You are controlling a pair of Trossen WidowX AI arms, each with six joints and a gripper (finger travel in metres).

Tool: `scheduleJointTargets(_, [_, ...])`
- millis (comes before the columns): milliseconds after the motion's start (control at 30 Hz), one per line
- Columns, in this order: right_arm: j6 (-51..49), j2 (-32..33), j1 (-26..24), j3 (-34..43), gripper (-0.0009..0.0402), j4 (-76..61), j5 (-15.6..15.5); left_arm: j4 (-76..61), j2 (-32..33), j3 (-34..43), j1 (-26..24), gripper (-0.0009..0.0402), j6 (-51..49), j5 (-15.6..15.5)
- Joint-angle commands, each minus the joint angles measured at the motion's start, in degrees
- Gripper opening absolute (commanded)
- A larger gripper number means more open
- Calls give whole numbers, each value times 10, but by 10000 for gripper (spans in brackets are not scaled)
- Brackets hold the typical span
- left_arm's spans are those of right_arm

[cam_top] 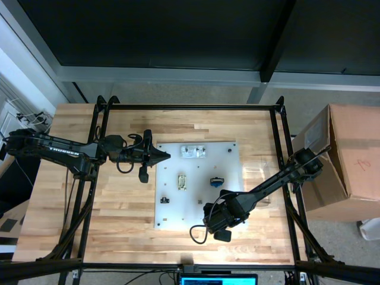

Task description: Pick the M12 nut and place it on its threads and fasten

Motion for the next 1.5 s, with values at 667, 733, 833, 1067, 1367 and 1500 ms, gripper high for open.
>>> scheduleJointTargets(667, [-5, -5, 0, -1, 0, -57, 26, 0, 0, 0, 0, 0, 0, 0])
scheduleJointTargets(733, [-3, -4, 0, -2, 0, -55, 25, 0, 0, 0, 0, 0, 0, 0])
scheduleJointTargets(833, [-3, 3, 0, -2, 0, -45, 21, 0, 0, 0, 0, 0, 0, 0])
scheduleJointTargets(1067, [-2, 14, 0, -2, 0, -28, 9, 0, 0, 0, 0, 0, 0, 0])
scheduleJointTargets(1367, [2, 14, 2, 0, 0, -28, -16, 0, 0, 0, 0, 0, 0, 0])
scheduleJointTargets(1500, [2, 14, 3, 0, 0, -27, -17, 0, 0, 0, 0, 0, 0, 0])
